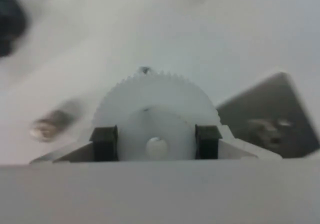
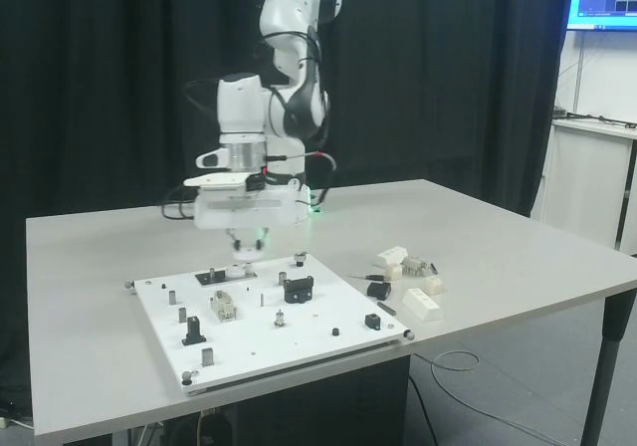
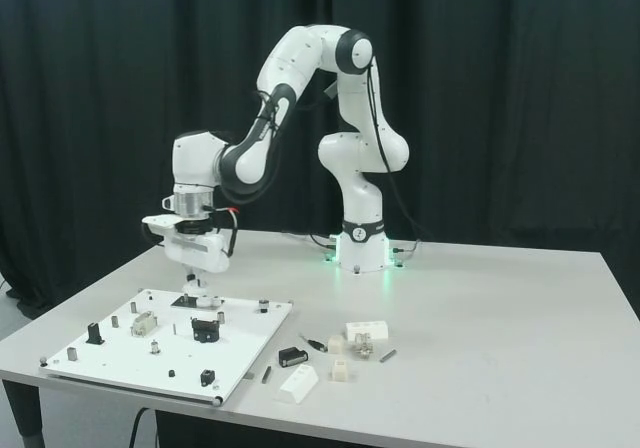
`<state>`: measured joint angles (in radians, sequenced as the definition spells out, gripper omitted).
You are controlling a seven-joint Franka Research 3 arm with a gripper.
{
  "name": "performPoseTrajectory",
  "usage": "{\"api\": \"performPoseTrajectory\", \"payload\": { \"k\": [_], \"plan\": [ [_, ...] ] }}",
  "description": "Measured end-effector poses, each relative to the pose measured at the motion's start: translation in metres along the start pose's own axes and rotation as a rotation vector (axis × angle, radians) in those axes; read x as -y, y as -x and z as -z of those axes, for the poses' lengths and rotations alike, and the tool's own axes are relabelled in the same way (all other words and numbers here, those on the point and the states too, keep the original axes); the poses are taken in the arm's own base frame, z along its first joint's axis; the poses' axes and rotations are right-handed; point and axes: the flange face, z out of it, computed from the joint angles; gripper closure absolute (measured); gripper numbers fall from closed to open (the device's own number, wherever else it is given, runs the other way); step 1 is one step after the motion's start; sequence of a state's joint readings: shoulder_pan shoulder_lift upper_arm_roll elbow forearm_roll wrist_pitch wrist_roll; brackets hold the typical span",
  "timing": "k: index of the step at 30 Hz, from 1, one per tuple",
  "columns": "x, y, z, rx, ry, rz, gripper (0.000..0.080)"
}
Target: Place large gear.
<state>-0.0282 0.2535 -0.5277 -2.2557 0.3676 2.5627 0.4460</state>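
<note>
Arm reaches out over the far edge of the white assembly board [image 2: 299, 341], wrist pointing straight down, prob. so the large gear [image 1: 156, 101] goes onto its spot flat, w/o tilting. Gear is held by its raised central hub, toothed rim left free, which should let the teeth mesh w/ neighbours on the way in. Gripper [image 1: 156, 143] is closed onto that hub, black fingertips [image 1: 104, 143] pressed on either side, gap only as wide as the hub. Gear hangs just above the board near a dark grey plate [image 1: 267, 119], not yet seated as far as I can judge. Loose white parts [image 2: 408, 277] lie on the grey table [image 2: 518, 237] beside the board, well apart from the gear.
</note>
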Motion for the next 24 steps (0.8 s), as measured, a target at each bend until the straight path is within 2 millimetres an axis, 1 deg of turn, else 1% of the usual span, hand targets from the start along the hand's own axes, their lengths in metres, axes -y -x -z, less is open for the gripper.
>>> {"api": "performPoseTrajectory", "payload": {
  "k": [7, 13, 24],
  "plan": [
    [0.036, 0.036, 0.004, 0.017, -0.021, 0.001, 0.0473],
    [0.063, 0.069, 0.006, 0.030, -0.030, 0.004, 0.0473],
    [0.103, 0.133, -0.001, 0.057, -0.020, 0.004, 0.0473]
  ]
}}
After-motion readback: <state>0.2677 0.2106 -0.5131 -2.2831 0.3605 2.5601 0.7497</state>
